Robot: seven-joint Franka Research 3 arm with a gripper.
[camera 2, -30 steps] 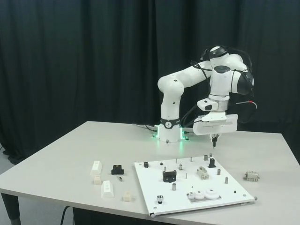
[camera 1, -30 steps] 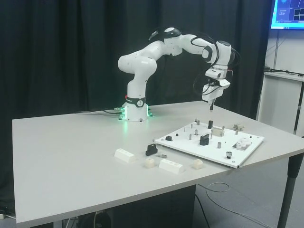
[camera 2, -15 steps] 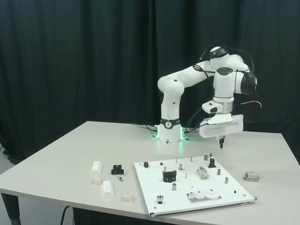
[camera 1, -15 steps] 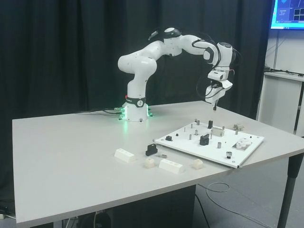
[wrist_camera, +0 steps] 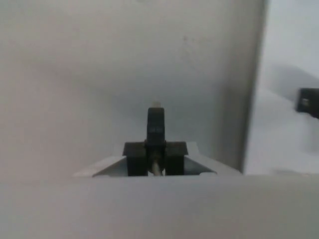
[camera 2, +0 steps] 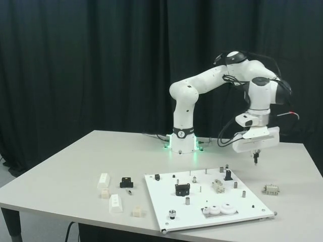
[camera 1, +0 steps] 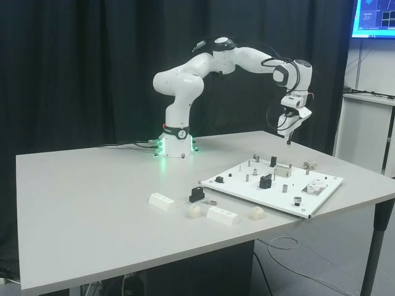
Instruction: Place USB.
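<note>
Pincer [camera 2: 256,160] aloft past the white board's [camera 2: 202,214] far edge, with the USB [wrist_camera: 156,124] in its grip.
We see the white arm [camera 1: 216,58] stretched out, and its pincer hangs well above the grey worktop [camera 1: 92,185], clamped on the small black USB plug, which points straight down from between the fingertips. Below the pincer lies bare worktop; the board's edge sits just to one side of it in the wrist view. Nearest the pincer on the board we spot a black upright part [camera 2: 228,175]. Beyond the board, well apart from the pincer, white blocks [camera 2: 116,203] and a black clip [camera 2: 126,182] rest loose on the worktop.
</note>
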